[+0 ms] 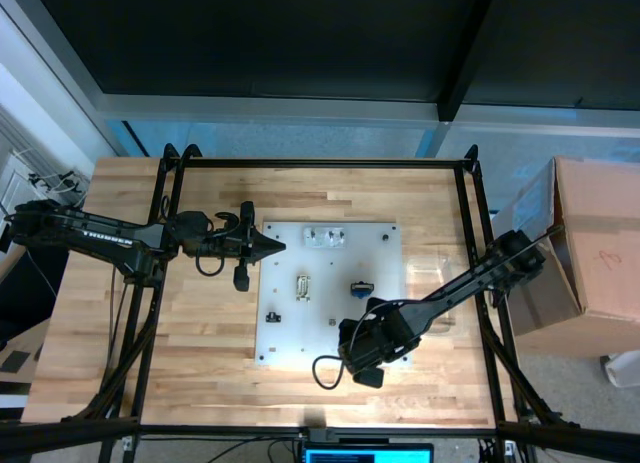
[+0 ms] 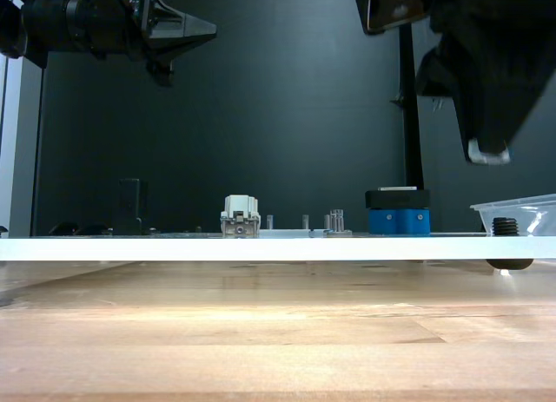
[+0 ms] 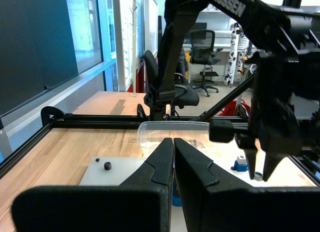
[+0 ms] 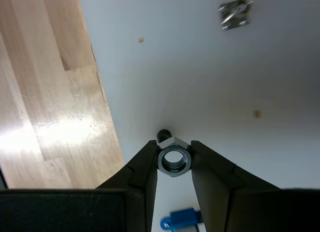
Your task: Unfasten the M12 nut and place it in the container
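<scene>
Two fingers of your right gripper (image 4: 173, 151) were clenched on the silver M12 nut (image 4: 174, 161), one against each side, with its threaded hole facing the wrist camera. You had that gripper raised over the near right part of the white board (image 1: 300, 333), closest to the front edge of the worktop (image 1: 200, 353). The nut hung in the air, held clear of its seat. The black stud (image 2: 505, 224) stood bare on the board below, its ribs showing, and in the right wrist view its top showed just beyond the nut. Behind the stud, in the low view, you had the clear container (image 2: 521, 209), which sat off the board's right side. Farther in, a blue block (image 2: 398, 220) and a white connector (image 2: 240, 218) stood on the board. Farthest from you, your left gripper (image 1: 272, 246) hung high over the board's far left edge. Its fingers were pressed together tip to tip and pointed inward toward the right arm.
</scene>
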Controlling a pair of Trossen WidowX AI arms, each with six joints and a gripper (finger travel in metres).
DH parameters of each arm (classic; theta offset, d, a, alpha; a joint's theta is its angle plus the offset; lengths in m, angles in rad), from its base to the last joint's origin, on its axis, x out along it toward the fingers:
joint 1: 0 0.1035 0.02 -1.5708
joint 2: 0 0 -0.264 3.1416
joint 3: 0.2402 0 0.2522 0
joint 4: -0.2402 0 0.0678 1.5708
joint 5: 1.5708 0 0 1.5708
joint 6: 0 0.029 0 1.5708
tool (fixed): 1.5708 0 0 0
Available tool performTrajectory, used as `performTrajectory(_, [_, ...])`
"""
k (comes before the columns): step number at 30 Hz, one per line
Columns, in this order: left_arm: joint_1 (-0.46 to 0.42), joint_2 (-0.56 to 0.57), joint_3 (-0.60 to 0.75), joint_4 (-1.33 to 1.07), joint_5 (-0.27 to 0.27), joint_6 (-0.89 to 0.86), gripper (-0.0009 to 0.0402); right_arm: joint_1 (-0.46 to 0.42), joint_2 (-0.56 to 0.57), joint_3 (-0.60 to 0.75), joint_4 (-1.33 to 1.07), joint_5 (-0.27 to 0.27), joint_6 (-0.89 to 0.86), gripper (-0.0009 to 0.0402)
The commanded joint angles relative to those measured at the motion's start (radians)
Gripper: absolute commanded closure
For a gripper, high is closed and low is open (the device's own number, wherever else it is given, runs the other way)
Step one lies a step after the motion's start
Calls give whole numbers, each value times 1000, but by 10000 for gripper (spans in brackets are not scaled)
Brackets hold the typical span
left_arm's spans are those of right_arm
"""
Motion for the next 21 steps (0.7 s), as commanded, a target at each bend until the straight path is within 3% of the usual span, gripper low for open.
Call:
performTrajectory(1, [0, 0, 0, 0, 0, 0, 393, -6, -43, -7, -28, 8, -1, 378])
performTrajectory(8, [0, 0, 0, 0, 0, 0, 393, -14, -205, -140, -31, 40, -5, 377])
performTrajectory(21, [0, 0, 0, 0, 0, 0, 393, -26, -557, -485, -34, 40, 2, 378])
